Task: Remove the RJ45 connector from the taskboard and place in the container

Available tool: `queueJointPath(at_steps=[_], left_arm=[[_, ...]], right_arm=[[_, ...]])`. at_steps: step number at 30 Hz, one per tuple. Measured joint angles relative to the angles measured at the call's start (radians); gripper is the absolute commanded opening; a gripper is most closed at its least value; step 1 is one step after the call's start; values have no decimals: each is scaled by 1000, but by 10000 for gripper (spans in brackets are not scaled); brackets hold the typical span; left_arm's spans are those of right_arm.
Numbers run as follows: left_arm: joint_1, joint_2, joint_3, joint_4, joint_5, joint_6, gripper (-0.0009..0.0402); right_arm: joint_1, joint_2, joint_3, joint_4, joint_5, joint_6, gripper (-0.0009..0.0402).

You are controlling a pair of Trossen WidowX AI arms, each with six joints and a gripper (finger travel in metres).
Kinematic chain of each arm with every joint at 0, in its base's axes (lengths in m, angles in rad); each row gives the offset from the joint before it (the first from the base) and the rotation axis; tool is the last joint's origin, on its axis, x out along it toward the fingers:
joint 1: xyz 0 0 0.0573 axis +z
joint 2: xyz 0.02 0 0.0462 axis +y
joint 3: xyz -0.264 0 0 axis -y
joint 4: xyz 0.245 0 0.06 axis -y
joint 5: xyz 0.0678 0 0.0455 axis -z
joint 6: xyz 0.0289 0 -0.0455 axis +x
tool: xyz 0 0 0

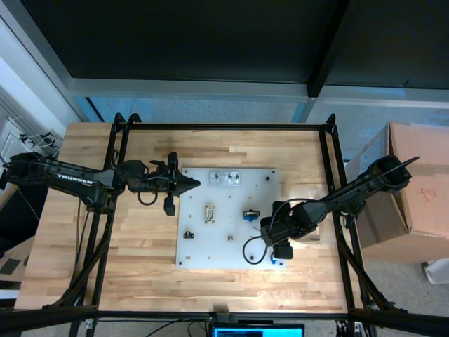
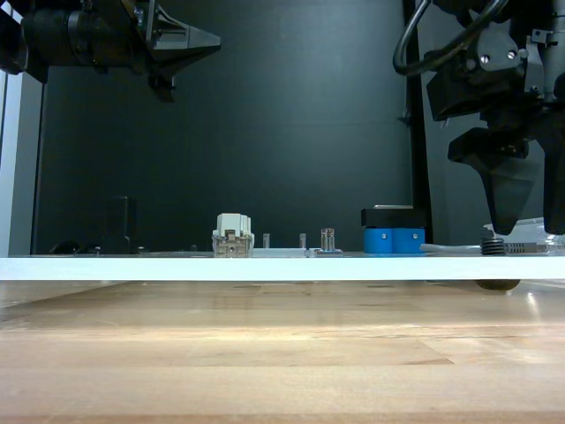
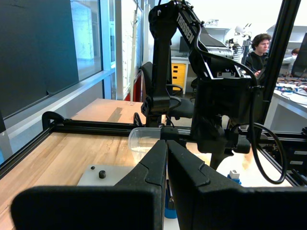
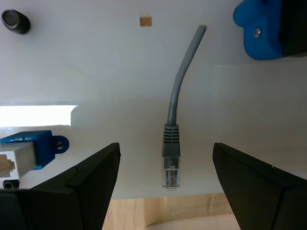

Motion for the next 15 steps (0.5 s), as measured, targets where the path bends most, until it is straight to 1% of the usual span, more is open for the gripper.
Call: queueJointPath(at_steps=[15], left_arm=[[0,0,0,0,0,0,0]], right_arm=[[0,0,-62,59,-2,-17,171]])
